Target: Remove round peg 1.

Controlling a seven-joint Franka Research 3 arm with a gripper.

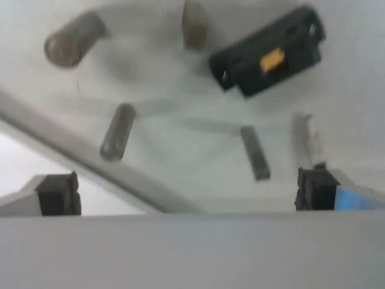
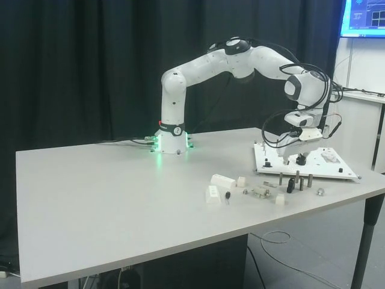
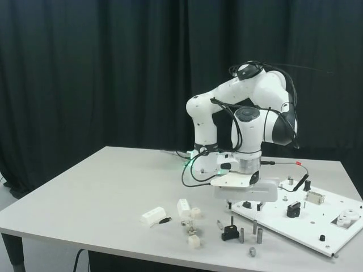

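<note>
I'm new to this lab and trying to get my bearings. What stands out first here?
The white Franka arm arches from its green-lit base over to a white board at the table's edge, its gripper hanging low above the board's near corner. Beside it, small white blocks and upright pegs are scattered on the grey table.

Pegs (image 1: 118, 131) blurred, which is round peg 1 unclear

Robotics lab, black curtains (image 3: 113, 68), white arm (image 2: 198, 66) bolted to grey table (image 2: 108, 192)
</note>
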